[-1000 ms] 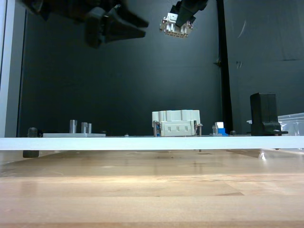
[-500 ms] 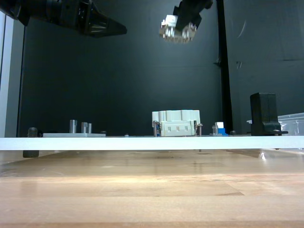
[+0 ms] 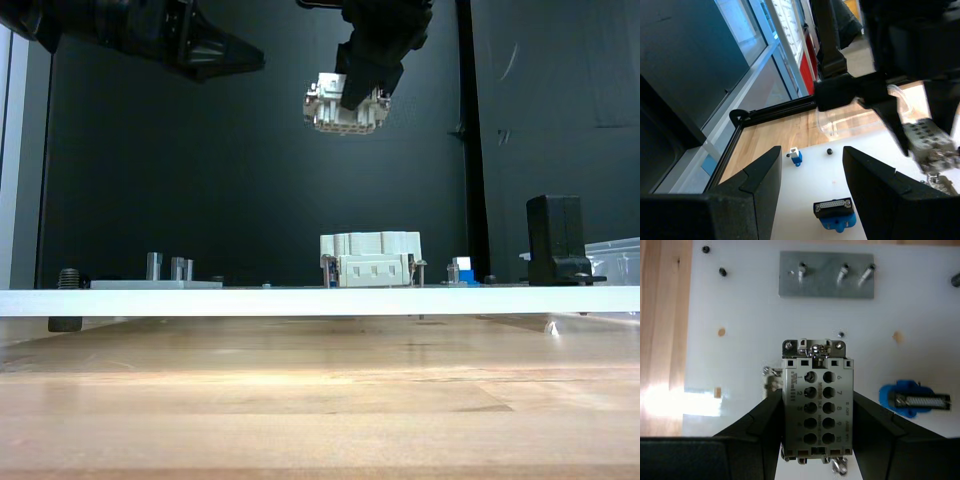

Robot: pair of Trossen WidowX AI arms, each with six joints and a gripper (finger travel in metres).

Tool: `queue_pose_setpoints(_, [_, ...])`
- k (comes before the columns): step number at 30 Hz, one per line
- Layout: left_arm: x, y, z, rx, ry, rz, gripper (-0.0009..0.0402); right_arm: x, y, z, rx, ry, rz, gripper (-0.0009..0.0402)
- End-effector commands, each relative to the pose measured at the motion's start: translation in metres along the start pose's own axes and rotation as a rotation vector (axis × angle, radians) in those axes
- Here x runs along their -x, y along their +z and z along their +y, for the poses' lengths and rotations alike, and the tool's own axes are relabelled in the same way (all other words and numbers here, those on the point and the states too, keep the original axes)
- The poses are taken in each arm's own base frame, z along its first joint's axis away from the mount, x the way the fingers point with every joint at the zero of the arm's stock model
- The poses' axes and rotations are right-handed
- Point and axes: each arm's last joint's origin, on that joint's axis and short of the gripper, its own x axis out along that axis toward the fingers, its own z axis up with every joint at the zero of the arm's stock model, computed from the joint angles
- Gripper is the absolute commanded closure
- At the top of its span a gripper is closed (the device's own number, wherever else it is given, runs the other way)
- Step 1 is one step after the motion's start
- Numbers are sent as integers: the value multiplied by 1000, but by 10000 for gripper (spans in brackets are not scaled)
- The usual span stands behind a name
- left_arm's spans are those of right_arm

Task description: Pick the HAN10E connector and install on the hub

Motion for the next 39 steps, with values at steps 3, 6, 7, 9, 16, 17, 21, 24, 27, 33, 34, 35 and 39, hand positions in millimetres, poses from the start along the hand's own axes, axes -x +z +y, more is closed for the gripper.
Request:
queue_pose_setpoints(3, [0, 0, 0, -2, -1, 1, 228, -11, 1, 7, 9, 10, -6, 322])
queue_pose_setpoints(6, [-2, -1, -1, -4, -3, 7, 227, -17, -2, 10, 10, 14, -1, 322])
queue_pose_setpoints(7, [-2, -1, -1, -3, -3, 7, 228, -21, -3, 10, 15, 12, 10, 322])
queue_pose_setpoints(9, [-2, -1, -1, -3, -3, 7, 227, -26, -7, 11, 13, 10, 25, 322])
queue_pose_setpoints(16, [-2, -1, -1, -3, -3, 7, 228, -40, -17, 13, 2, 7, 46, 322])
queue_pose_setpoints(17, [-2, -1, -1, -3, -3, 7, 228, -42, -19, 13, -1, 8, 48, 322])
queue_pose_setpoints(21, [-2, -1, -1, -3, -3, 7, 228, -49, -22, 16, 3, 5, 57, 322])
queue_pose_setpoints(24, [-2, -1, -1, -3, -2, 7, 228, -53, -23, 16, 5, 5, 62, 322])
queue_pose_setpoints(27, [-2, -1, -1, -3, -3, 7, 228, -59, -24, 19, 15, 5, 75, 322])
queue_pose_setpoints(33, [-2, -1, -1, -3, -3, 7, 228, -65, -25, 20, 24, 4, 86, 322])
queue_pose_setpoints(34, [-2, -1, -1, -3, -3, 7, 227, -65, -25, 20, 25, 4, 87, 322])
queue_pose_setpoints(35, [-2, -1, -1, -3, -3, 7, 228, -65, -25, 20, 24, 3, 88, 322])
queue_pose_setpoints(39, [-2, -1, -1, -3, -3, 7, 228, -68, -27, 21, 26, 4, 90, 322])
